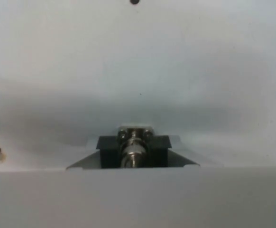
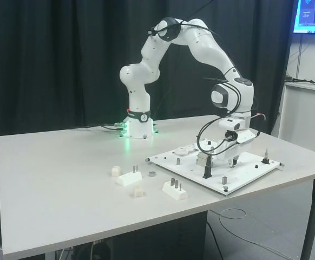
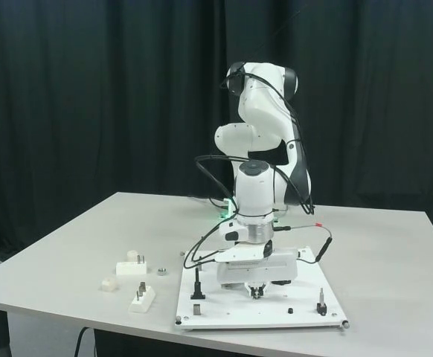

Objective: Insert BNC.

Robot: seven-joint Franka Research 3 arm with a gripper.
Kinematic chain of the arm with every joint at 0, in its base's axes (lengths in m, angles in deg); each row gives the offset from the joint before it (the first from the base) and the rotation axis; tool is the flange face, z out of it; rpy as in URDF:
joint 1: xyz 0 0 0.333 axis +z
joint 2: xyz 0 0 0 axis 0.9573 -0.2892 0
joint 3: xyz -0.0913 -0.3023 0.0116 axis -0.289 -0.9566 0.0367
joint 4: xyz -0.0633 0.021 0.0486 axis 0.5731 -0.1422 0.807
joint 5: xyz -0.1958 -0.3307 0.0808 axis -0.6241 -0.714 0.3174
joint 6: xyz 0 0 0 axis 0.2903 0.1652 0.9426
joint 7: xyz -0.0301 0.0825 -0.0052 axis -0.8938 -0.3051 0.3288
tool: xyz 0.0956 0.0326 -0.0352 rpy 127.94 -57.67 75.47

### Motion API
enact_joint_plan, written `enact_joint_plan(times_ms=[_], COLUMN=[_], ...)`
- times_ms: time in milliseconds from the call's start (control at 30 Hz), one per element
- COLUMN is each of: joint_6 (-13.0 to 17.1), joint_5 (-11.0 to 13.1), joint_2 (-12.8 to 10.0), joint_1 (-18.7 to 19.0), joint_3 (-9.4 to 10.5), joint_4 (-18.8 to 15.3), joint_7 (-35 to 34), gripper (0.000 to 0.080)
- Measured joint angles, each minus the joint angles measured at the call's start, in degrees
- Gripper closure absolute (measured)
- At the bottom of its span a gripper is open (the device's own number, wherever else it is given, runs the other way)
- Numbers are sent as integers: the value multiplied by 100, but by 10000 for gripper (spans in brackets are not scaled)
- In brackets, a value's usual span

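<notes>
In the wrist view a metal BNC connector (image 1: 134,151) sits upright between two black finger pads (image 1: 108,151), with the white board (image 1: 138,71) spread behind it. My gripper (image 2: 234,160) (image 3: 256,293) hangs low over the middle of the white task board (image 2: 255,169) (image 3: 224,316), fingers pointing down, shut on the connector. In both room views the connector is too small to make out. I cannot tell whether its tip touches the board.
On the board stand a black upright plug (image 2: 207,169) (image 3: 197,283) with a black cable and a small peg (image 2: 265,157) (image 3: 321,304). Several white blocks (image 2: 129,178) (image 3: 131,268) and a nut (image 2: 152,173) lie on the grey table beside the board.
</notes>
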Motion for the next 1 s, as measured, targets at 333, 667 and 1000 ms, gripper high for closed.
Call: enact_joint_plan(times_ms=[333,667,1000], joint_6=[0,-1,-1], joint_5=[3,3,-1], joint_2=[0,-1,-3], joint_1=[0,-1,-1], joint_3=[-1,-2,0], joint_4=[0,-1,0], joint_7=[-411,-636,-227], gripper=[679,679,679])
